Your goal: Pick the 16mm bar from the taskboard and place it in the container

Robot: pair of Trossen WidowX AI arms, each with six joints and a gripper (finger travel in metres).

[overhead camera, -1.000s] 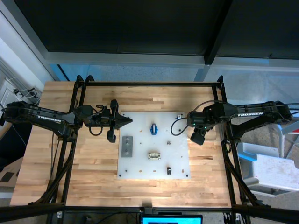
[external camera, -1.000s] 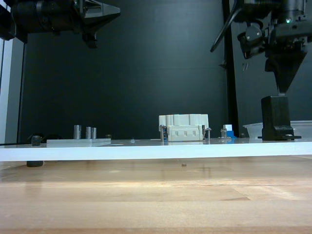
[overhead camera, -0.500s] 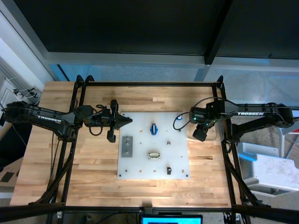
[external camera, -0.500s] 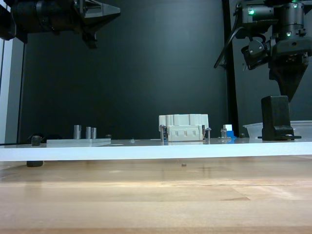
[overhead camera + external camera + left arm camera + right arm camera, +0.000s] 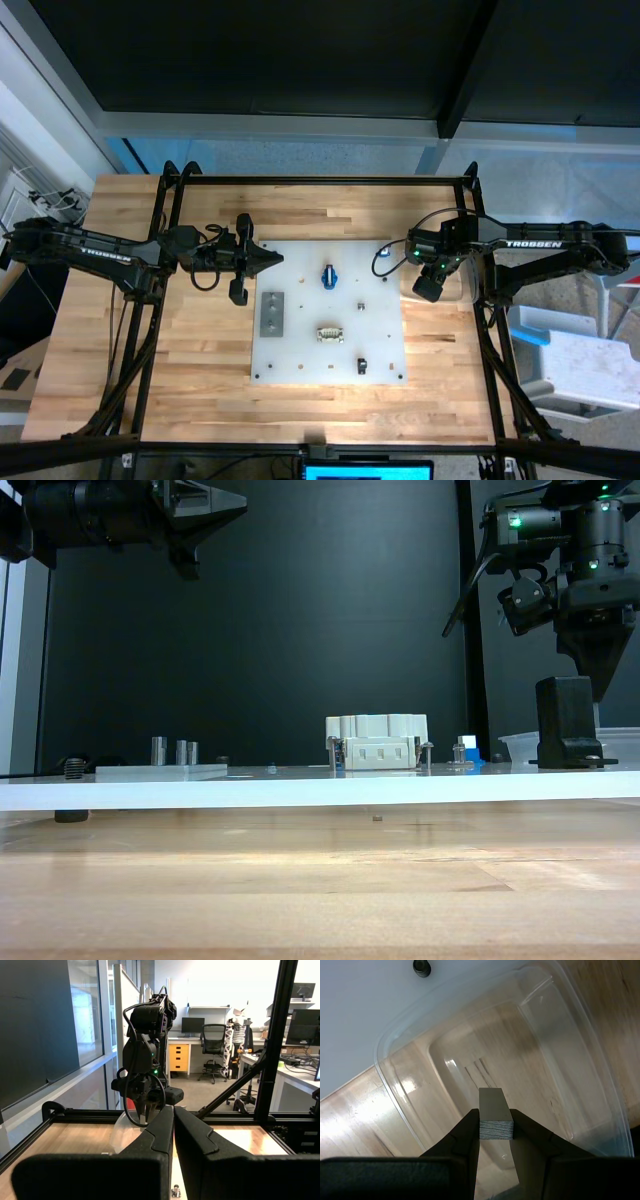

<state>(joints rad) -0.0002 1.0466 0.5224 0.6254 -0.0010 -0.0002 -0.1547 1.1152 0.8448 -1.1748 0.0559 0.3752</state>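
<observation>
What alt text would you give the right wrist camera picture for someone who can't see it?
The right gripper, jaws shut on a grey square-ended bar, hangs over the clear container, which sits on the wooden table beside the white taskboard. The left gripper is out of this view, held above the taskboard's far left corner.

Beyond the pale wooden table [image 5: 210, 380] lies a bright office: a black chair [image 5: 214, 1042], a yellow drawer cabinet [image 5: 178, 1058], desks with monitors [image 5: 192, 1025], and glass partitions [image 5: 85, 1015] along one side.
</observation>
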